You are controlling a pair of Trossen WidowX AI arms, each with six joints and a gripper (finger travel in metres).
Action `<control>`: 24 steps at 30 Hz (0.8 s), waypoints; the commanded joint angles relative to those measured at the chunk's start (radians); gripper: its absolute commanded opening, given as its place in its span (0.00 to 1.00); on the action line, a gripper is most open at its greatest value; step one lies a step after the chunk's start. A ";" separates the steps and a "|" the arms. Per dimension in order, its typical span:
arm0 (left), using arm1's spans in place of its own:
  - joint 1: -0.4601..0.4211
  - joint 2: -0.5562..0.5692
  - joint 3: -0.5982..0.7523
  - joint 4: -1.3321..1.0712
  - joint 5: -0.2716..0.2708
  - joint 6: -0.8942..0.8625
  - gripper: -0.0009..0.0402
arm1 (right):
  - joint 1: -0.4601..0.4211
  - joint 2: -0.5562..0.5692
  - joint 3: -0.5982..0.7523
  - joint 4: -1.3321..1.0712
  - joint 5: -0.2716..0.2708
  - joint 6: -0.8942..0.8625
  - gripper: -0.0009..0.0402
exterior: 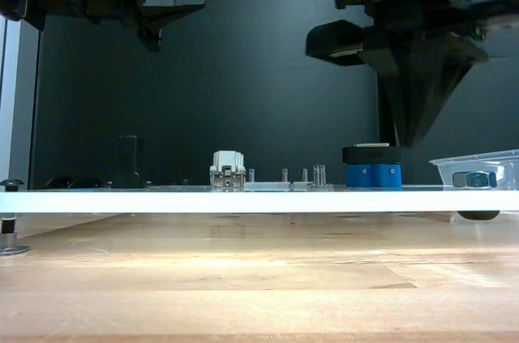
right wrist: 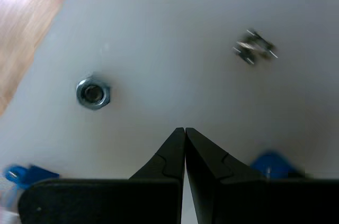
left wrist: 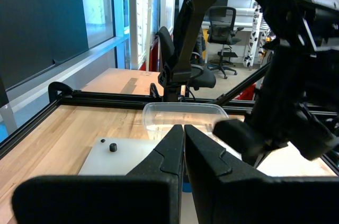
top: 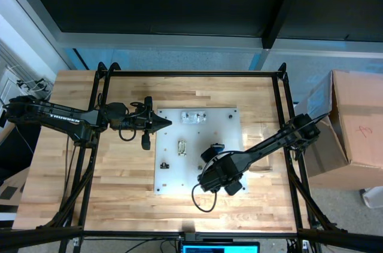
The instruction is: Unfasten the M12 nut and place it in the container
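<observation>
Right claw [right wrist: 185,128], closed empty, hangs beside the M12 nut [right wrist: 102,95] on its stud [right wrist: 94,92]; left claw [top: 167,122], also closed, hovers at the board's [top: 179,175] left edge.

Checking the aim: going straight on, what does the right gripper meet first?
Probably bare white board; right gripper, shut, empty, points beside the nut. Left gripper hovers over the board's left edge.

Even overhead light, glare on the white board [top: 179,175] (soft blur in right wrist view), dark low-view backdrop [exterior: 259,75].
</observation>
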 commanded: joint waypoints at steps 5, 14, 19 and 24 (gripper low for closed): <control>0.000 0.000 0.000 0.000 0.000 0.000 0.02 | 0.017 -0.052 0.001 0.004 -0.322 0.386 0.02; 0.000 0.000 0.000 0.000 0.000 0.000 0.02 | 0.066 -0.058 -0.032 0.079 -0.258 0.618 0.02; 0.000 0.000 0.000 0.000 0.000 0.000 0.02 | 0.068 -0.058 -0.098 0.171 -0.283 0.658 0.02; 0.000 0.000 0.000 0.000 0.000 0.000 0.02 | 0.066 -0.058 -0.151 0.221 -0.302 0.666 0.02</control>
